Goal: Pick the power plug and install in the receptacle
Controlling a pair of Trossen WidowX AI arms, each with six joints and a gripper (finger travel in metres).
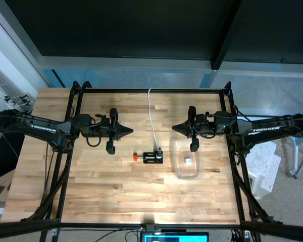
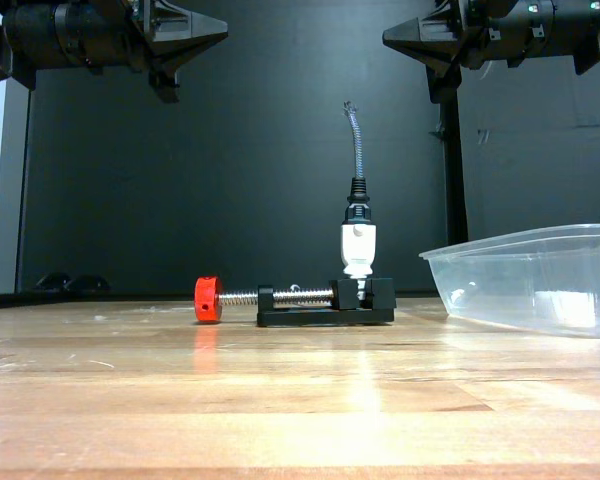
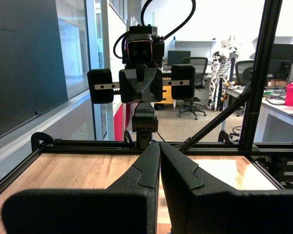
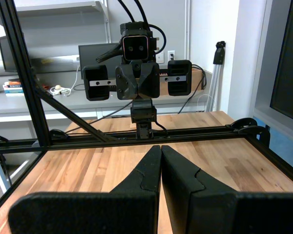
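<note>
**Hazards Before the Pick: Both Claws Closed and Empty**

**High view.** The left gripper (image 1: 125,131) and right gripper (image 1: 175,128) hang above the table (image 1: 91,176), tips facing each other and well apart. The black mini vise (image 1: 153,157) lies at 4 o'clock from the left gripper, with its red knob (image 1: 135,157) at the vise's 9 o'clock end. The white cord (image 1: 151,116) runs from the vise toward 12 o'clock. The clear tray (image 1: 174,156) lies at 5 o'clock from the right gripper and holds a small white cube (image 1: 188,160). You cannot locate the power plug with certainty here. Confirm it before moving, or the arm may take the cube instead.

**Low view.** The receptacle (image 2: 358,245) stands upright in the vise. A dark collar (image 2: 357,205) sits on it at 12 o'clock, and the cord rises from that. It cannot be told whether the collar is the plug. A descending claw could snag the cord, tilting the receptacle or dragging the vise, since no fastening to the table is visible.

**Left wrist view.** The left gripper (image 3: 159,146) has its fingers pressed together, holding nothing. Part them before descent, or the closed tips will likely knock the plug aside.

**Right wrist view.** The right gripper (image 4: 160,148) is likewise closed and empty. The same caution applies. The tray wall near its path could also be struck.
</note>
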